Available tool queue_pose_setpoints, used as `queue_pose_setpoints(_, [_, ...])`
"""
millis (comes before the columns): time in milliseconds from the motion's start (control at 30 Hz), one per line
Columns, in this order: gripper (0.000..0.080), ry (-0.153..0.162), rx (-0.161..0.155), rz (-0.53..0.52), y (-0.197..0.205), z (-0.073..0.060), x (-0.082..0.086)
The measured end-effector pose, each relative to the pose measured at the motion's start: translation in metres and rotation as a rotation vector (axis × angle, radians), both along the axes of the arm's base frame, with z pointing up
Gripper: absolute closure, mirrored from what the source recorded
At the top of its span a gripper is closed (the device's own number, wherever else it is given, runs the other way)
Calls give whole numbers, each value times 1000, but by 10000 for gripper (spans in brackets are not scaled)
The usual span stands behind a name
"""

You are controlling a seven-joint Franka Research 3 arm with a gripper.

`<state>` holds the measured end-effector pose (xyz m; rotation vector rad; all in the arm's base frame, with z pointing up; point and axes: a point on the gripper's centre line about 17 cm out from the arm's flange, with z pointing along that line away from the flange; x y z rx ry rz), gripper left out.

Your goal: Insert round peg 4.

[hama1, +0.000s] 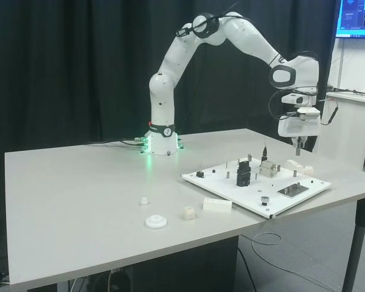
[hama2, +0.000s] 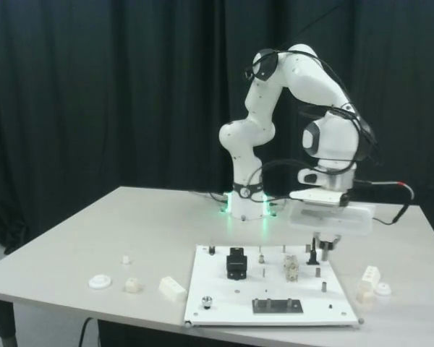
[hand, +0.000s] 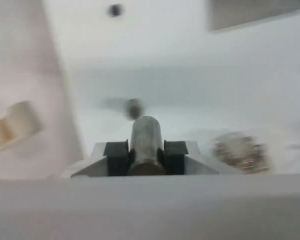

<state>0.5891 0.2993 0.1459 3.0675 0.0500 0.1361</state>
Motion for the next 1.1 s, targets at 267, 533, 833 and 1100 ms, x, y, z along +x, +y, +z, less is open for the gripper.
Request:
queue_pose_setpoints(267, [657, 36, -43, 27, -57, 7, 13])
queue_pose_setpoints(533, [657, 72, -61, 78, -105, 7, 23])
queue_pose_setpoints(833, [657, 114, -59, 123, -147, 0, 25])
queue_pose_setpoints(1100, [657, 128, -39, 148, -170, -8, 28])
